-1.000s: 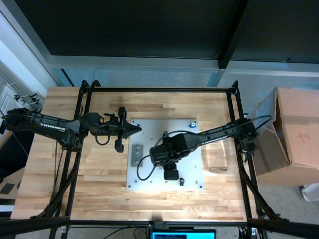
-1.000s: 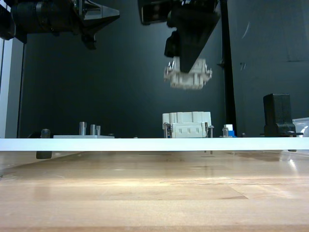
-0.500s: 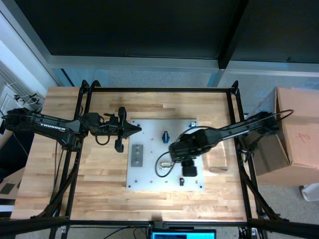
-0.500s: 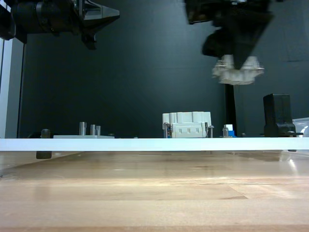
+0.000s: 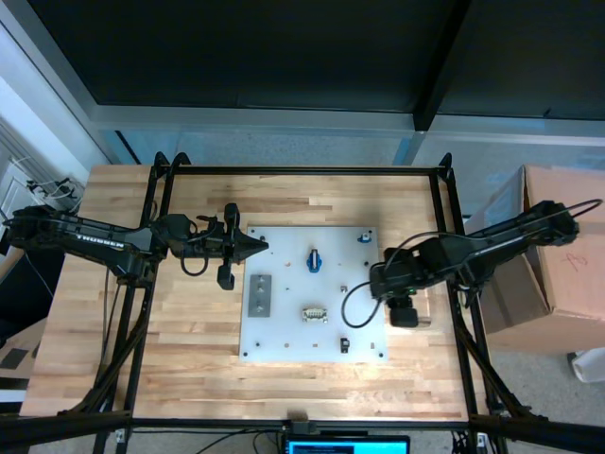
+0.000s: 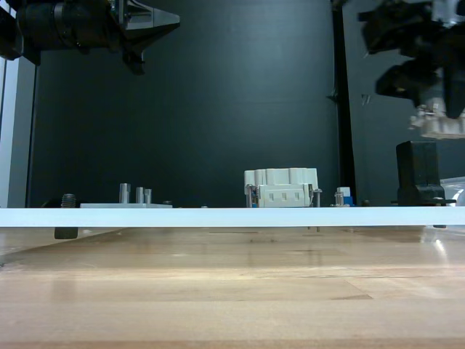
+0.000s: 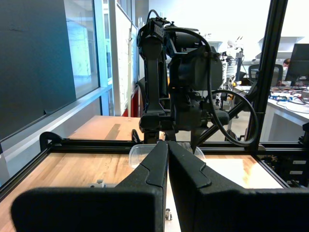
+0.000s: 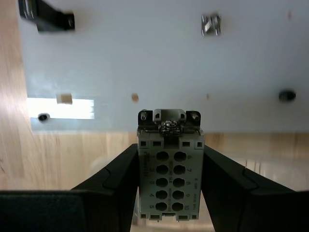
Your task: Remove the HAN10E connector from the taskboard and place in the container
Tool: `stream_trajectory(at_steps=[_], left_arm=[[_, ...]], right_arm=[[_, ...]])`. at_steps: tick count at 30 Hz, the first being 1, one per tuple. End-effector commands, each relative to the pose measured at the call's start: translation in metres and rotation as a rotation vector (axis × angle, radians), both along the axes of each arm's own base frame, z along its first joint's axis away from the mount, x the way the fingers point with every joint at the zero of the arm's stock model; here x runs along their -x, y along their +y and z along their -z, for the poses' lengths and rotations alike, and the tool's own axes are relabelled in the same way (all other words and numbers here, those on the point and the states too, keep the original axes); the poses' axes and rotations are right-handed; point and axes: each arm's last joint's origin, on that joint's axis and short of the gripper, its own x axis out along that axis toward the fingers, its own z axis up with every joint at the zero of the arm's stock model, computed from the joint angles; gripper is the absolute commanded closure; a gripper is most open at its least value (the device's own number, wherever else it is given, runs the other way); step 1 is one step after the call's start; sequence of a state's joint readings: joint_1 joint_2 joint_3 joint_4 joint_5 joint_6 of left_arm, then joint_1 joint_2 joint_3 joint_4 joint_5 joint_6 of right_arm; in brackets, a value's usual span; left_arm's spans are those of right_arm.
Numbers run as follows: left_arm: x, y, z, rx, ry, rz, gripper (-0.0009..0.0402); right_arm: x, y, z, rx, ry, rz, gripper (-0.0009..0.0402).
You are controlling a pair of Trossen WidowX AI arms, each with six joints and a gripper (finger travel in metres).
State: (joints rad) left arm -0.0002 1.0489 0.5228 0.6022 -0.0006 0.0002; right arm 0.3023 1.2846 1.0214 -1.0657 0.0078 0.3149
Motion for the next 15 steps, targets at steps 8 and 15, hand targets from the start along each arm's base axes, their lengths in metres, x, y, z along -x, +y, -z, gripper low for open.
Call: stream_trajectory(at_steps=[8, 15], left_arm=[[0.0, 0.0, 0.0, 0.0, 0.0, 0.0, 0.0393], [0.0, 0.0, 0.0, 0.0, 0.0, 0.0, 0.0393]], right_arm=[[0.044, -0.009, 0.022, -0.007, 0.035, 0.046, 0.0377], [0.055, -0.012, 0.047, 0.002, 0.111, 0.139, 0.0377]])
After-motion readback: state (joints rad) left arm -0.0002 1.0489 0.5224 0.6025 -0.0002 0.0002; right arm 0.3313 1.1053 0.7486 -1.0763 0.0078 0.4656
